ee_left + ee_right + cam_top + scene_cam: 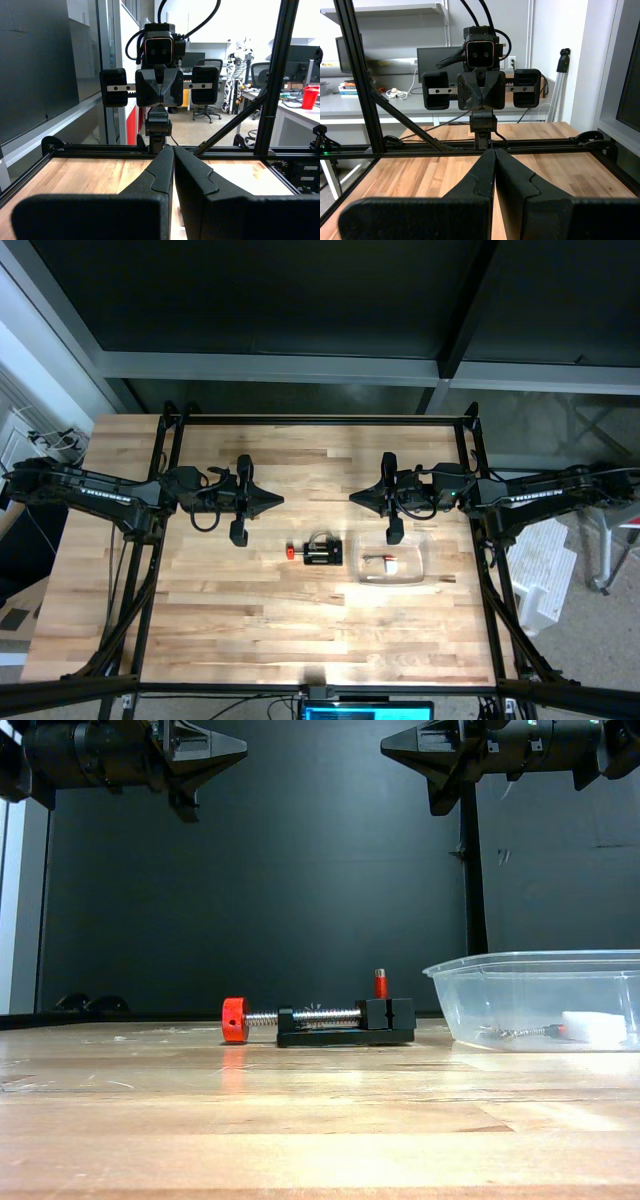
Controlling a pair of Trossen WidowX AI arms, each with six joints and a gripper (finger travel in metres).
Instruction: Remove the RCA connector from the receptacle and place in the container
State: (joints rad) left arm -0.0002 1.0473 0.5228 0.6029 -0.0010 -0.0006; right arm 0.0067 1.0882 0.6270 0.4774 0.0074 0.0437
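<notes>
The receptacle (322,552) is a black block with a red-orange knob (234,1020) and a small red upright post (380,983), mid-table. Right of it stands the container (424,562), a clear tray (470,995). Inside it lies the RCA connector (375,559), a slim silvery plug with a reddish part (525,1032), beside a small white piece (595,1027). My left gripper (280,500) hangs shut and empty, high above the table, left of the receptacle (243,753) (173,150). Facing it, my right gripper (352,499) is shut and empty, high behind the container (385,745) (495,150).
A black metal frame (320,419) runs along the table's far edge and sides. Bare wooden tabletop (250,620) stretches in front of the receptacle and tray. A screen (365,709) sits at the near edge.
</notes>
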